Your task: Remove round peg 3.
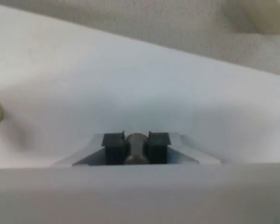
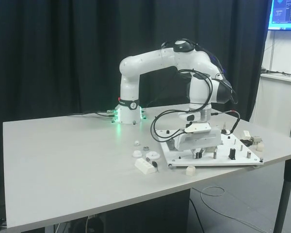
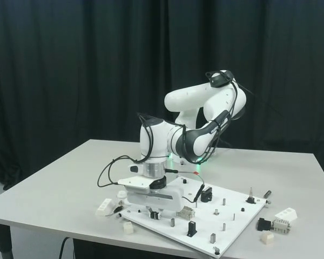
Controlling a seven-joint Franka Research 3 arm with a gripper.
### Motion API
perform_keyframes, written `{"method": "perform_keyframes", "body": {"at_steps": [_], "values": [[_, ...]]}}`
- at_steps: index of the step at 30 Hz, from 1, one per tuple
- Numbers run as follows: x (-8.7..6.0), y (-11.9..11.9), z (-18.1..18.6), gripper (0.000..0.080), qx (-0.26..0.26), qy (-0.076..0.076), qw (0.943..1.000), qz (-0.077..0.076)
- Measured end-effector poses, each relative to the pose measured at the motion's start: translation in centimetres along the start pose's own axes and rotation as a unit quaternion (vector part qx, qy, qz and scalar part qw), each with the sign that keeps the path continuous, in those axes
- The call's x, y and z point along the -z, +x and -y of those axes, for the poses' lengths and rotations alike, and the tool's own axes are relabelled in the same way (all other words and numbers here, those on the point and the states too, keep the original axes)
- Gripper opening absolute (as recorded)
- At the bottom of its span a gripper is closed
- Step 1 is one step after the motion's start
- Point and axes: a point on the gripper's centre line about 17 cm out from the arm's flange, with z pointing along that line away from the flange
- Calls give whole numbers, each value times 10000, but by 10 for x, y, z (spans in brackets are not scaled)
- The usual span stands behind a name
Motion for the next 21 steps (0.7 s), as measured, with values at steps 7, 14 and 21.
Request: {"method": "perform_keyframes", "body": {"at_steps": [7, 14, 21], "values": [[5, 1, 0, 106, 12, -19, 10000, -12], [31, 1, 1, 104, 39, -35, 10000, 17], [58, -2, 4, 104, 34, -21, 10000, 85]]}}
